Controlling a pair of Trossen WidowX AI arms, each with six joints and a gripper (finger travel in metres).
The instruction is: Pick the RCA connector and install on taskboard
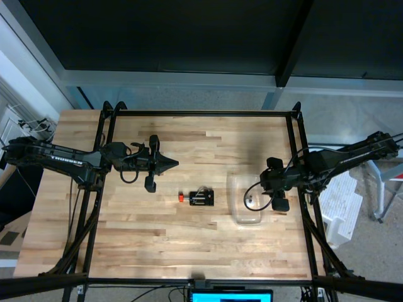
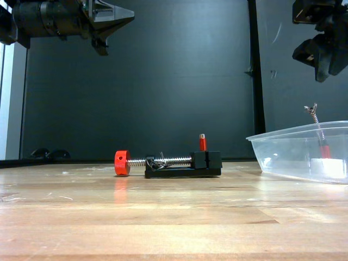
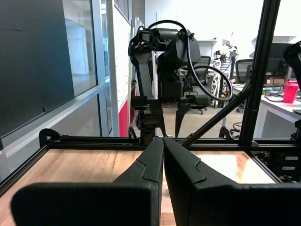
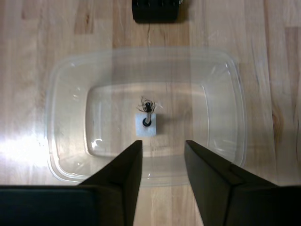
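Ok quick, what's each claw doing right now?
Left claw: closed, empty, high over the table.
Right claw: open, empty, above the clear tray.

Two arms are counted, each ending in one gripper. The left gripper (image 1: 173,163) is held high over the table's left half with its two fingers pressed together. The right gripper (image 4: 162,146) is held above the tray with its two fingers spread apart.

One wooden table (image 1: 157,245) is seen, enclosed by one black frame (image 1: 201,114). One taskboard (image 1: 203,197) is counted on it, fitted with one red knob (image 1: 181,197) and one red-tipped pin (image 2: 202,142). One clear plastic tray (image 1: 238,215) is counted, and in it one white block (image 4: 146,127) carrying one RCA connector (image 4: 148,110). One lit screen (image 1: 230,296) is seen at the near edge.
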